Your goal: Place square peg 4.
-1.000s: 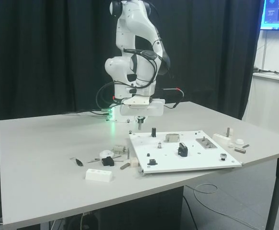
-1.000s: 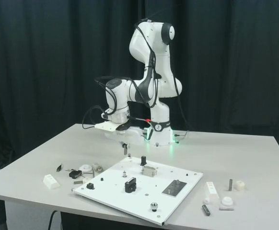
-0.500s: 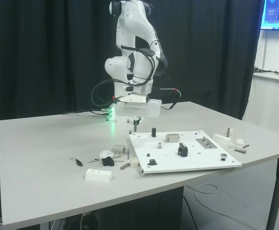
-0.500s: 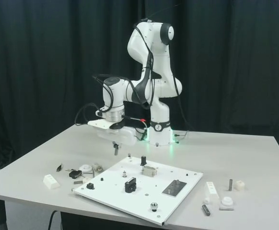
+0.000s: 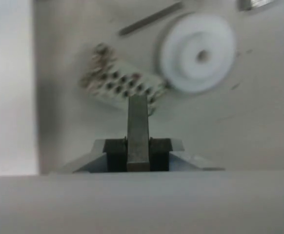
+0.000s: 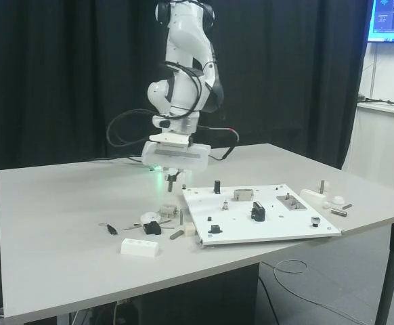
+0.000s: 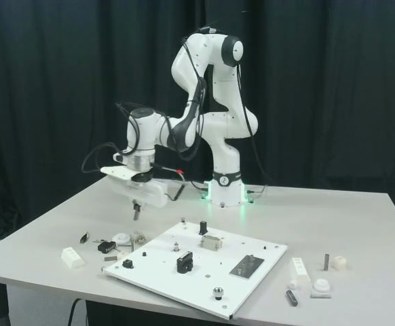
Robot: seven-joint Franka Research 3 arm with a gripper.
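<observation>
Grey table [image 6: 61,203] | white board [image 6: 278,227] at front | small loose parts [image 6: 158,222] beside it | white block [image 6: 140,248] near edge

You see a dull metal square peg [image 5: 137,127] in matt black fingers [image 5: 113,152], a smooth white plastic disc [image 5: 198,52] upper right, and a matt grey table [image 6: 61,210].

End effector [image 5: 137,152] dead centre, black fingers [image 5: 114,153] clamped on either side of a grey square peg [image 5: 137,131] that juts straight out past the tips. Beyond the peg on the grey table [image 5: 259,126], a white disc [image 5: 199,52] with a small centre hole, and just beside it a small block full of dark holes [image 5: 118,85]. A thin dark rod [image 5: 149,19] lies near the disc.
</observation>
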